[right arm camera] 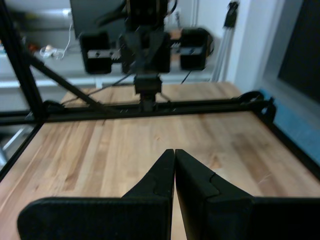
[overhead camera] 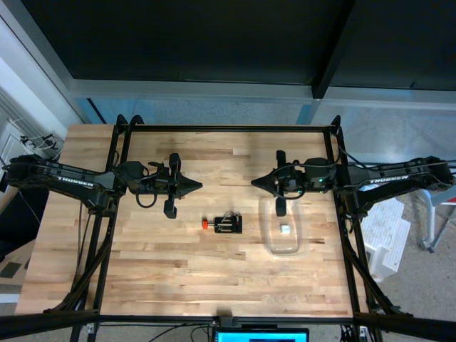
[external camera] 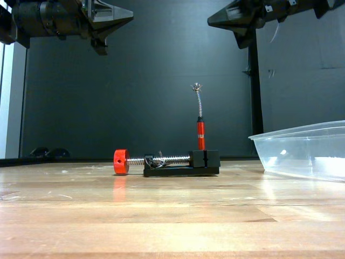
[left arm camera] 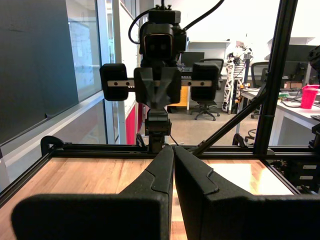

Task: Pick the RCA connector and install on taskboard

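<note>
Tray: clear plastic tray (overhead camera: 285, 252) lying on the table (overhead camera: 164, 271) right of centre, its long side running near to far. In the high view its far end sits beneath the right arm's wrist.
Tray contents: one small whitish piece (overhead camera: 284, 229) near the middle of the floor, too small to tell what it is.
Taskboard: small black block (overhead camera: 229, 224) flat on the wood near the table's middle, left of the tray and clearly apart from it.
Taskboard parts: red stub (overhead camera: 205, 224) pointing toward the left arm. The low view shows a coil spring running from it into the block. A thin red-and-spring stalk (external camera: 200, 121) stands upright on the block's right end, bent at the top.
Left gripper: left gripper (left arm camera: 173, 148) raised well above the table, beyond the taskboard and to its left, pointing inward. Its fingers are pressed together with nothing between them.
Right gripper: right gripper (right arm camera: 174, 151) at about the same height, facing the left one across a gap. Its fingers are likewise pressed tip to tip and hold nothing.
Edges: black frame rails run along the table's far edge and down both sides.
Open room: bare wood surrounds the taskboard on every side. A wide strip of bare wood lies between it and the near edge. Neither gripper hangs directly over the block.
</note>
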`<state>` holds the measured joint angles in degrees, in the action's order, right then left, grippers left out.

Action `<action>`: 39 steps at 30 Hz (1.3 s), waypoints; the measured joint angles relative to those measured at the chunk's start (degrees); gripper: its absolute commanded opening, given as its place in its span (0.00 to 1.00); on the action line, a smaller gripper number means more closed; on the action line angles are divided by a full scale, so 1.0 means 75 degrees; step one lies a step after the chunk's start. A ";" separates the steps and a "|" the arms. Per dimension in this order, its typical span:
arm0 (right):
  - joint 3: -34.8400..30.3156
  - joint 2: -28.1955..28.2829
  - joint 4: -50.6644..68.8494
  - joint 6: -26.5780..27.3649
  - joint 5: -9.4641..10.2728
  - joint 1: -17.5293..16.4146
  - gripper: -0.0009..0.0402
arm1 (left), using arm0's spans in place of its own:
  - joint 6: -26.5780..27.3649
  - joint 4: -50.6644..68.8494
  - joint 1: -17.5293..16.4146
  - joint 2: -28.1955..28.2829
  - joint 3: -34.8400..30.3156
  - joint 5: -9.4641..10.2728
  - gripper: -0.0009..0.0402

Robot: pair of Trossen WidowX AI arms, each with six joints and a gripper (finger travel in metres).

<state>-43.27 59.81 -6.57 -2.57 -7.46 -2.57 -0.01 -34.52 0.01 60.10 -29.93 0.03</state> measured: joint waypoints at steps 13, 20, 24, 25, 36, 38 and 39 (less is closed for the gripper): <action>0.1396 -0.0912 -0.1693 0.0152 0.0233 0.0029 0.02 | 0.0000 -0.0003 0.0000 0.0000 -0.0003 0.0000 0.02; 0.1731 -0.1183 -0.1868 0.0184 0.0405 0.0035 0.02 | 0.0003 -0.0003 0.0000 0.0000 0.0000 0.0003 0.02; 0.1778 -0.1221 -0.1929 0.0172 0.0551 0.0035 0.02 | 0.0000 -0.0003 0.0000 0.0000 0.0000 0.0000 0.02; 0.1778 -0.1227 -0.1935 0.0160 0.0565 0.0035 0.02 | 0.0003 -0.0003 0.0000 0.0000 0.0000 0.0000 0.02; 0.1778 -0.1227 -0.1958 0.0134 0.0568 0.0029 0.02 | 0.0000 -0.0003 0.0000 0.0000 -0.0003 0.0003 0.02; 0.1778 -0.1227 -0.1953 0.0131 0.0568 0.0029 0.02 | 0.0000 -0.0003 0.0000 0.0000 0.0000 0.0003 0.02; 0.1778 -0.1227 -0.1955 0.0134 0.0568 0.0029 0.02 | 0.0000 -0.0003 0.0000 0.0000 0.0000 0.0000 0.02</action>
<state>-29.93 50.61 -21.23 -1.56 -3.20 -2.35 -0.01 -34.54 0.01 60.10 -29.93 0.03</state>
